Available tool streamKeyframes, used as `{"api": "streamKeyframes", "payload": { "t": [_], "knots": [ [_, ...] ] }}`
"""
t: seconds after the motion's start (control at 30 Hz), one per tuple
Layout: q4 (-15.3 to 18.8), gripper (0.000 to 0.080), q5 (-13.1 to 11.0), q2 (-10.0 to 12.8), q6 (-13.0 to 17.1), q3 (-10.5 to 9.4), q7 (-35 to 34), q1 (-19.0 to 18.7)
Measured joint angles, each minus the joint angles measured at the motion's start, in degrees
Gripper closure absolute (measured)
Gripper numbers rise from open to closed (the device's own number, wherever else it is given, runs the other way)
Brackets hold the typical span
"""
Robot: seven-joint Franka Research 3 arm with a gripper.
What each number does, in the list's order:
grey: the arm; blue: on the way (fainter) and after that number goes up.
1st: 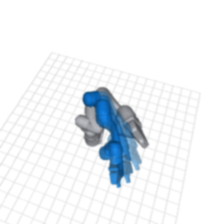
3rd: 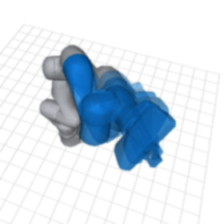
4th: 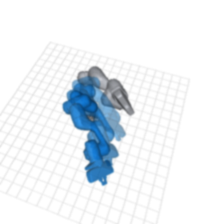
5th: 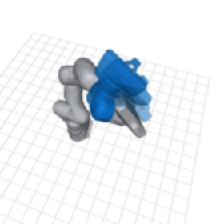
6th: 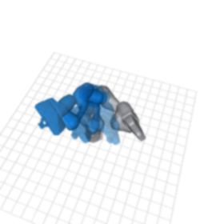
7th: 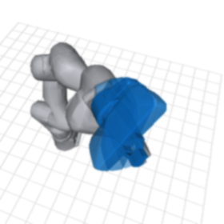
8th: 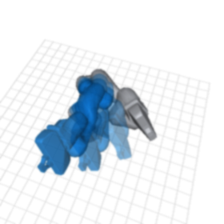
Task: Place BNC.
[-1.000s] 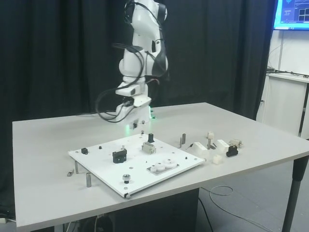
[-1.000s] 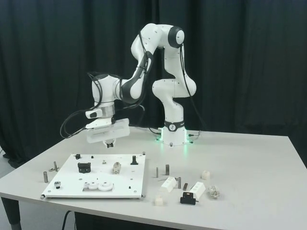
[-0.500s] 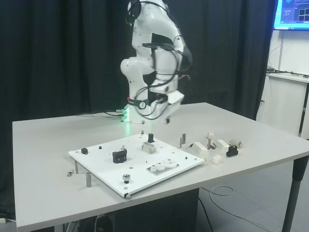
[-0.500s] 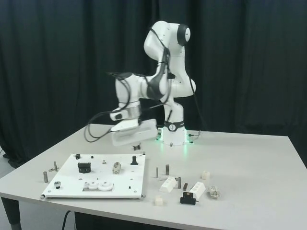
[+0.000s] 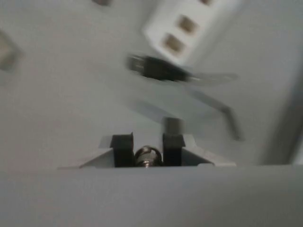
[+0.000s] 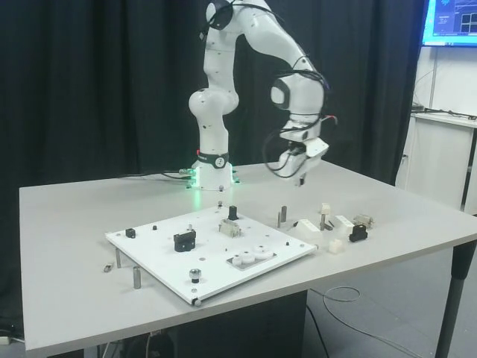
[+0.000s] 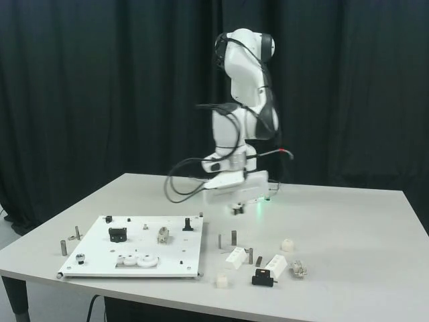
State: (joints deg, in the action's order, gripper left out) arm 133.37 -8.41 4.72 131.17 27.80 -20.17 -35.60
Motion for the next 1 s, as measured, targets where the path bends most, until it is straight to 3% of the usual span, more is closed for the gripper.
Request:
{"api": "streamKeyframes", "payload": {
  "t": [0.2,0.47,0.7,1.0],
  "knots": [
    [-0.01,0.0676,0.12,0.33,1.19,-2.81,-7.55,-3.64],
    [-0.2,0.0676,0.19,2.38,5.42,-5.46,-15.53,-7.78],
    [-1.65,0.0676,0.19,5.81,8.93,-7.13,-20.85,-10.79],
    [-6.38,0.0676,0.12,11.6,10.47,-9.18,-25.6,-12.47]
  ]
}}
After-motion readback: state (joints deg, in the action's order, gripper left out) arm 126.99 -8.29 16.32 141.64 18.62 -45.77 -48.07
